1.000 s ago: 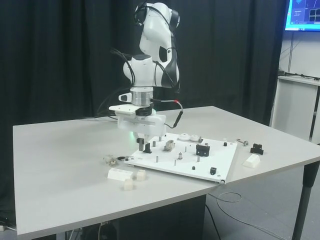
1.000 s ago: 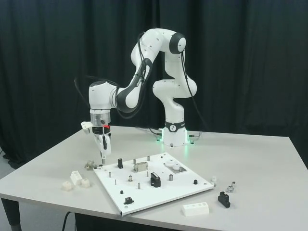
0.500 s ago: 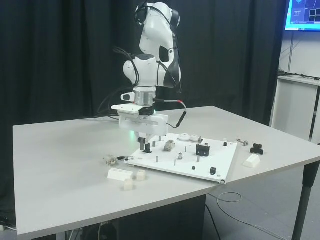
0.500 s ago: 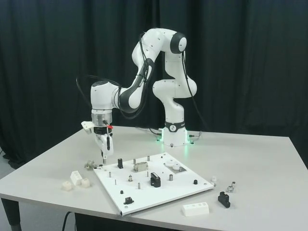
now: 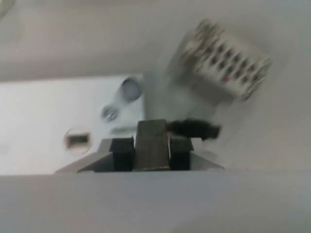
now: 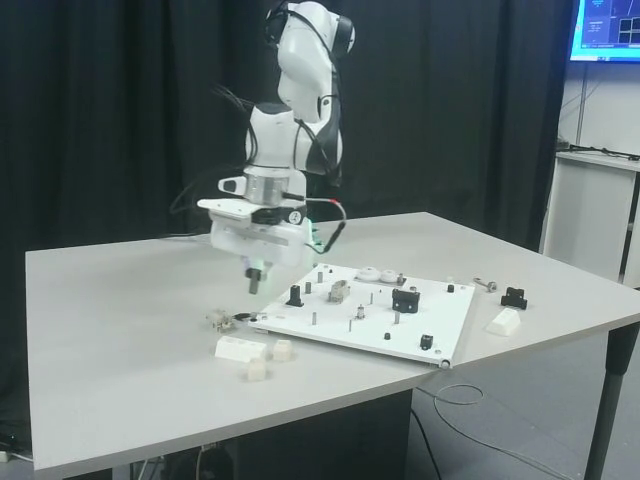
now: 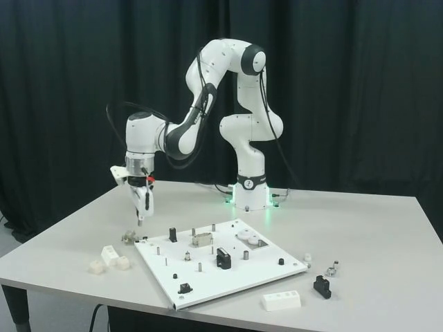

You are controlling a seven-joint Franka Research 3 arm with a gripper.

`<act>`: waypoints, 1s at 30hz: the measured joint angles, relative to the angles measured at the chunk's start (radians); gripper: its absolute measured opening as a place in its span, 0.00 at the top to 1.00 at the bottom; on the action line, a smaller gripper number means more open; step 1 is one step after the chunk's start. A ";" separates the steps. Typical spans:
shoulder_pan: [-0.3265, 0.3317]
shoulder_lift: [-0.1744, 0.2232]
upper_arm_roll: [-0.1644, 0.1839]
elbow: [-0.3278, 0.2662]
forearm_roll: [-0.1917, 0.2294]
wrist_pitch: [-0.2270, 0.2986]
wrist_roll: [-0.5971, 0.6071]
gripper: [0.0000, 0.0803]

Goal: Place square peg 4.

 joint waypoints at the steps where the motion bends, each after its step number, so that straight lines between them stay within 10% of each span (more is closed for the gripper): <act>1: 0.000 0.000 -0.008 -0.001 -0.004 0.008 -0.002 0.81; 19: -0.100 0.016 -0.050 -0.011 -0.007 0.191 -0.144 0.81; 30: -0.141 0.058 -0.024 0.004 0.099 0.252 -0.228 0.81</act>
